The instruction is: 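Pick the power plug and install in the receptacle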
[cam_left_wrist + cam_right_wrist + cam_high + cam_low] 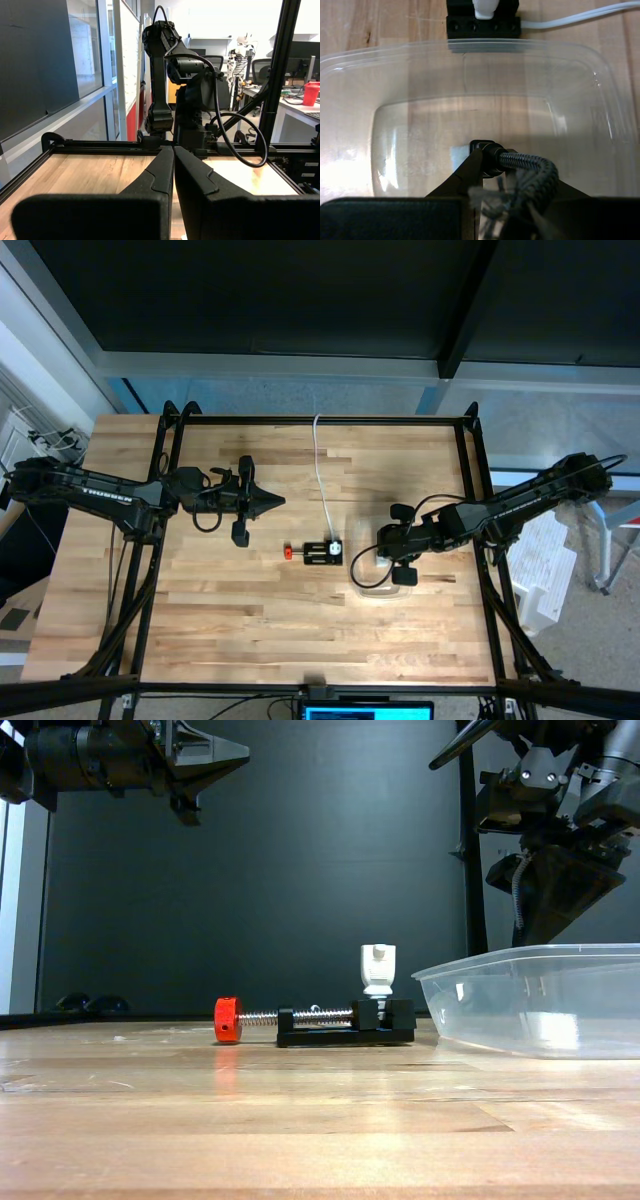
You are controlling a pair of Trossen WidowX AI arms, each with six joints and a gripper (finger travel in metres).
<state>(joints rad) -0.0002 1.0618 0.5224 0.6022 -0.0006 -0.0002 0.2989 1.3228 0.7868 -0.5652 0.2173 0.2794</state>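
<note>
Right gripper [482, 157] grips power plug [490, 154] above tray [580, 65]; left gripper [278, 502] aloft.

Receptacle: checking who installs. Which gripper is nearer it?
Right. The right gripper, holding the power plug, hangs over the clear tray beside the receptacle; the left gripper hovers high, farther off.

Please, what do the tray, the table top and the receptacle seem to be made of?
The tray: clear glossy plastic; wood shows through.
The table top: varnished wood strips, visible grain.
The receptacle: black body, plastic or metal perhaps, with silvery screw and red-orange knob.
The left tool is raised over the table's left part; the right tool is above the tray, shut on the power plug.
</note>
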